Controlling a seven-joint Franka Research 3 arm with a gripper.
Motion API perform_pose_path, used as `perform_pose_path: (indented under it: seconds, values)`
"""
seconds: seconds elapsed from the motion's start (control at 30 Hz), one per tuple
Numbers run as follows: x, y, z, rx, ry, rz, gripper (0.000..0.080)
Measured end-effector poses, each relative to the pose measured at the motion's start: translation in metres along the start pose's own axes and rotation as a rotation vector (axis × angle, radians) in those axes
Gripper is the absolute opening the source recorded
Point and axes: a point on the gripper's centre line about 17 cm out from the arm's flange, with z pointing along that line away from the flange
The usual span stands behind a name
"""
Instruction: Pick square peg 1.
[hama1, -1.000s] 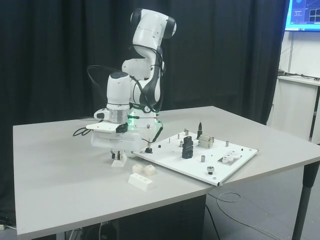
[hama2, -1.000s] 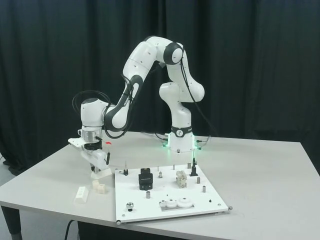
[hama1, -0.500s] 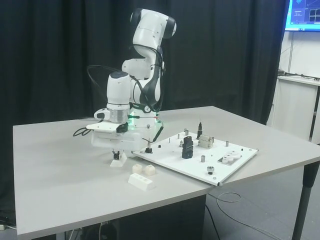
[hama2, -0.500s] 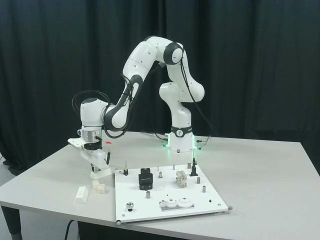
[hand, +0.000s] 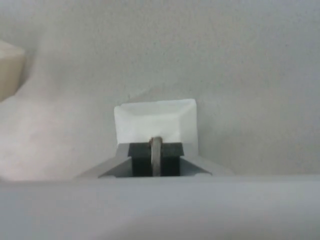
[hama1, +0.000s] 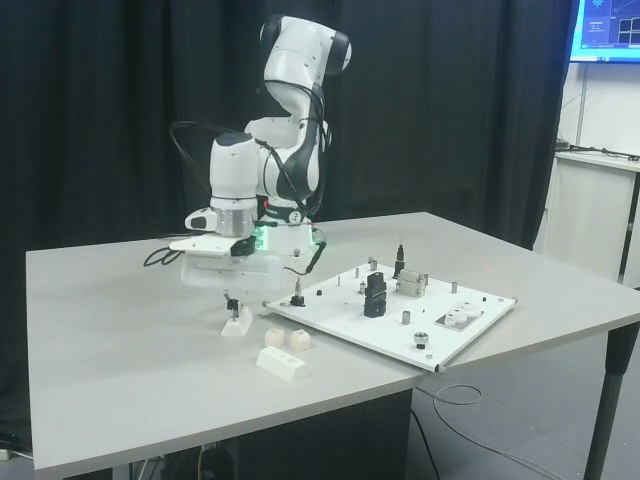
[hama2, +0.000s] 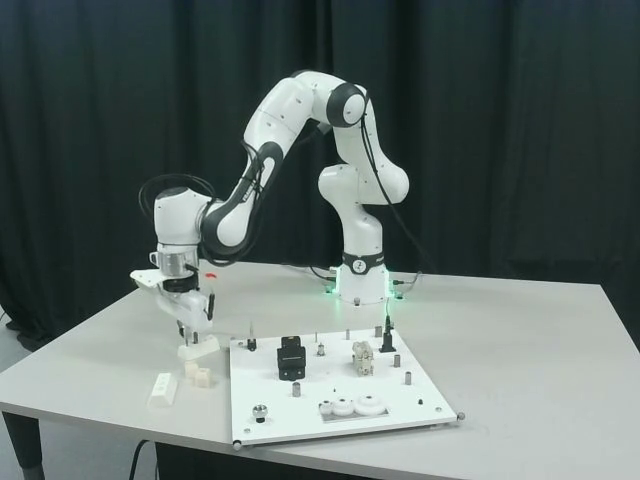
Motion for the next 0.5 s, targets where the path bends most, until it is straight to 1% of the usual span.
perform_pose_path:
  seconds: [0.3, 0.5]
  values:
    - [0.002, 0.0, -0.028, 0.032, -0.007, 0.009, 0.0034]
    - [0.003, 0.0, -0.044, 0.04, -0.012, -0.005, 0.0034]
